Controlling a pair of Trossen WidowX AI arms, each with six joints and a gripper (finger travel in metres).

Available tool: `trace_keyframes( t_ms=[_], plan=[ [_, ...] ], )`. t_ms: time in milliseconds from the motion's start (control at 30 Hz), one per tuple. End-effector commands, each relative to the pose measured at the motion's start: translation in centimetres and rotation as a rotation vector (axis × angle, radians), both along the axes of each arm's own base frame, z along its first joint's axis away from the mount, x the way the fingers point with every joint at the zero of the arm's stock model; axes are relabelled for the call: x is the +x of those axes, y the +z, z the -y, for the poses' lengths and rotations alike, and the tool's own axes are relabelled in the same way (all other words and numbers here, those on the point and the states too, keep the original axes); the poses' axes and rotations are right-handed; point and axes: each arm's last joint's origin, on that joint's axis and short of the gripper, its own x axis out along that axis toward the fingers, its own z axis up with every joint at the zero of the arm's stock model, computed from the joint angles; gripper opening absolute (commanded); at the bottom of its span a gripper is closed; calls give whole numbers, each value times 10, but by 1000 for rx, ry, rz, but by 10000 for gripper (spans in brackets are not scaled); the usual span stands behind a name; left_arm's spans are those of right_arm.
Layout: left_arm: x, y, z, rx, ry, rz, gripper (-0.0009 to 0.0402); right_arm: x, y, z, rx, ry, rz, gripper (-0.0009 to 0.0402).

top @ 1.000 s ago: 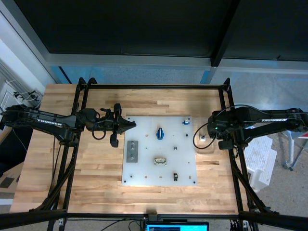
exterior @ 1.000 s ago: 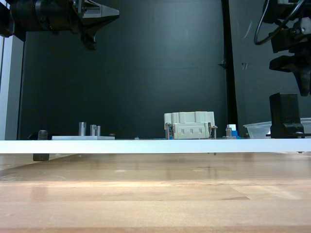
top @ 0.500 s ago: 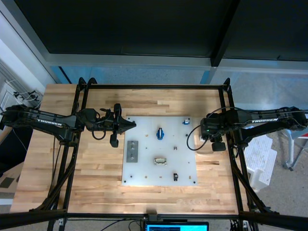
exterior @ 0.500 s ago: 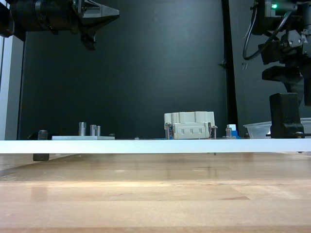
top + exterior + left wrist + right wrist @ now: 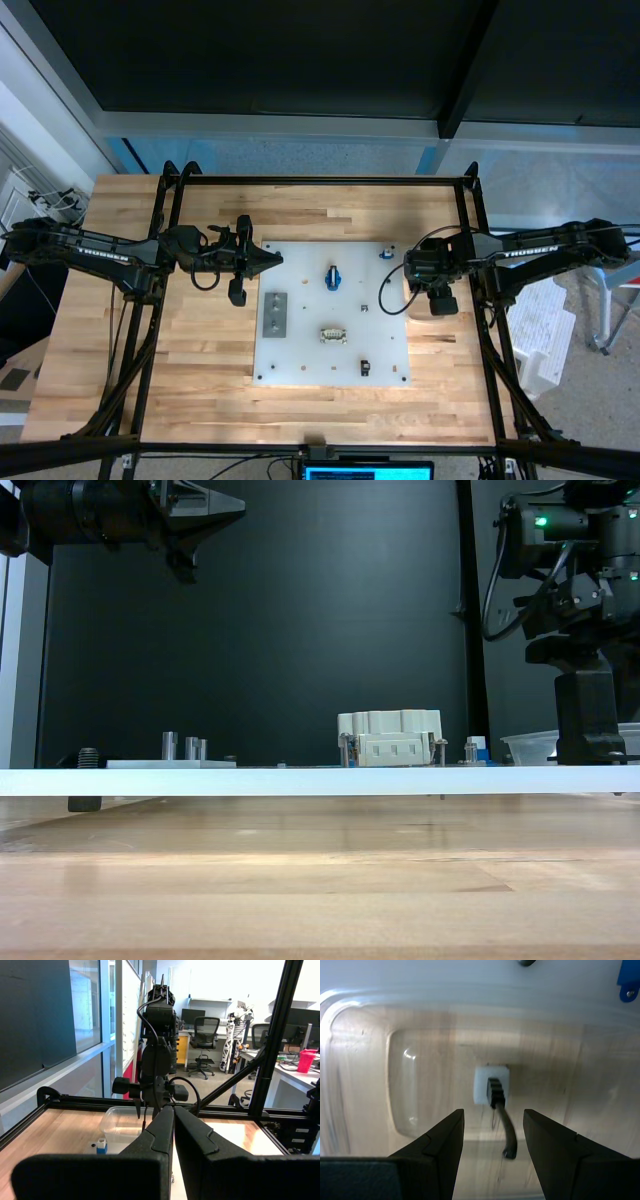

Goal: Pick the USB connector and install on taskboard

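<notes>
Now the right gripper (image 5: 492,1113) hangs over the clear tray (image 5: 365,1085) just off the right edge of the taskboard (image 5: 300,350). Its fingers are wide open and empty, with room on either side of the USB connector (image 5: 491,1085) lying inside. The left gripper (image 5: 272,258) sits high over the board's left edge, fingers pressed together on nothing.

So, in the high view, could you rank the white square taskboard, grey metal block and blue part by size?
1. White square taskboard
2. Grey metal block
3. Blue part
Left gripper: above board's left edge. Right gripper: above clear tub.
</notes>
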Motion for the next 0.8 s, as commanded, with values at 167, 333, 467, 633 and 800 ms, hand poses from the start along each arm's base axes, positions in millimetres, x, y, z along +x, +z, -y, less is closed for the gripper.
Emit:
trace_keyframes(
  t_ms=[167,333,467,633,800],
  plan=[
    [0,0,0,0,0,0,0,6,-8,4,-1,-4,-23,161],
    [0,0,0,0,0,0,0,10,-16,5,0,-5,-53,161],
    [0,0,0,0,0,0,0,13,-19,5,1,-7,-64,161],
    [0,0,0,0,0,0,0,15,-23,5,4,-9,-65,161],
    [0,0,0,0,0,0,0,15,-23,5,5,-12,-65,159]
  ],
)
